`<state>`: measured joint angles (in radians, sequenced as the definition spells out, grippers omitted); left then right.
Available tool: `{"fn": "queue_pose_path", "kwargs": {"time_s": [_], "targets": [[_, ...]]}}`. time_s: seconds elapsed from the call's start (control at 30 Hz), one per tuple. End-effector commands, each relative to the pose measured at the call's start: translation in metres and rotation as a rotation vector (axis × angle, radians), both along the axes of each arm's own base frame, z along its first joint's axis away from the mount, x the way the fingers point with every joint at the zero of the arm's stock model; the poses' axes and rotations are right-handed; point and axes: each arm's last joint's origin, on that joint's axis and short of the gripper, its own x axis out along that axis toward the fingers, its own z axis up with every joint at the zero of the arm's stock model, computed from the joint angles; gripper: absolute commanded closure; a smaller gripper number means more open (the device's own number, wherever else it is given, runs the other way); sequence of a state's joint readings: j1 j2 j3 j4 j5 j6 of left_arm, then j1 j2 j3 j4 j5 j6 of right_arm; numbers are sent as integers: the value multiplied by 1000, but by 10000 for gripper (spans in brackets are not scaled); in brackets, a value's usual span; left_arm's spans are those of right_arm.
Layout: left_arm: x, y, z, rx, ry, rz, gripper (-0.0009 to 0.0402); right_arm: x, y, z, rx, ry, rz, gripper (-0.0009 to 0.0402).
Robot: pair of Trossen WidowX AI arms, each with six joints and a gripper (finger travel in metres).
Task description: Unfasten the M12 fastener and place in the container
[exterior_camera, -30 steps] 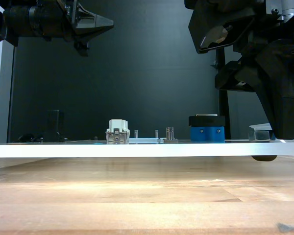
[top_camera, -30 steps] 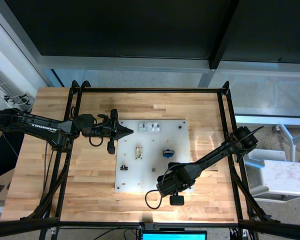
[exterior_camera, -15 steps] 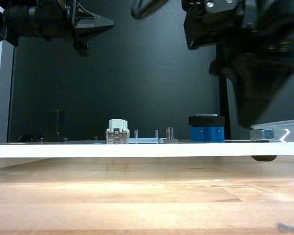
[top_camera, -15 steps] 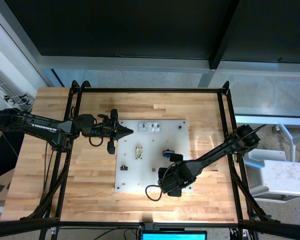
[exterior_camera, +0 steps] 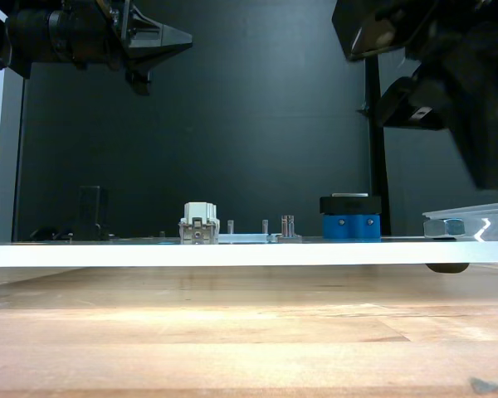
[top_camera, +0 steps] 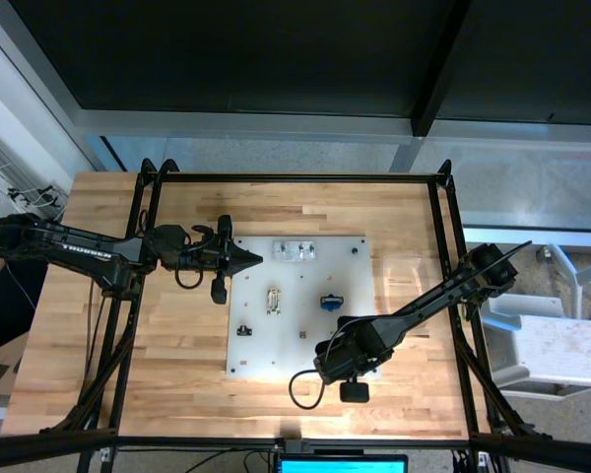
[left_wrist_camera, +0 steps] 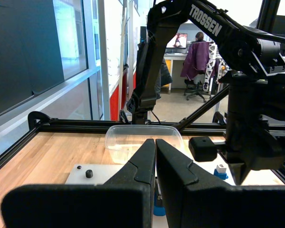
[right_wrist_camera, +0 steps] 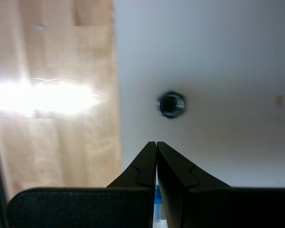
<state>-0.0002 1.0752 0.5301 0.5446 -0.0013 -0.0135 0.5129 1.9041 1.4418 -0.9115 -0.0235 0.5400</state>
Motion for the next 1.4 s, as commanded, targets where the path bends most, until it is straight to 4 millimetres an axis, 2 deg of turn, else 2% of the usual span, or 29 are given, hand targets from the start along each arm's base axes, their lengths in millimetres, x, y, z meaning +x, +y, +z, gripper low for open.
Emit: {"fn": "queue_pose_path", "kwargs": {"time_s": [0.03,0.4,1.33,1.4], "targets": [[0,0,0,0,0,0,393,3,2,-3,10,-9,2,393],[0,0,0,0,0,0,393,11,7,-18,19,-21,5,393],[0,0,0,0,0,0,393,8,4,-22,-31,-15,-1,393],[0,0,0,0,0,0,393,7,1,-21,-93,-24,-5,393]]}}
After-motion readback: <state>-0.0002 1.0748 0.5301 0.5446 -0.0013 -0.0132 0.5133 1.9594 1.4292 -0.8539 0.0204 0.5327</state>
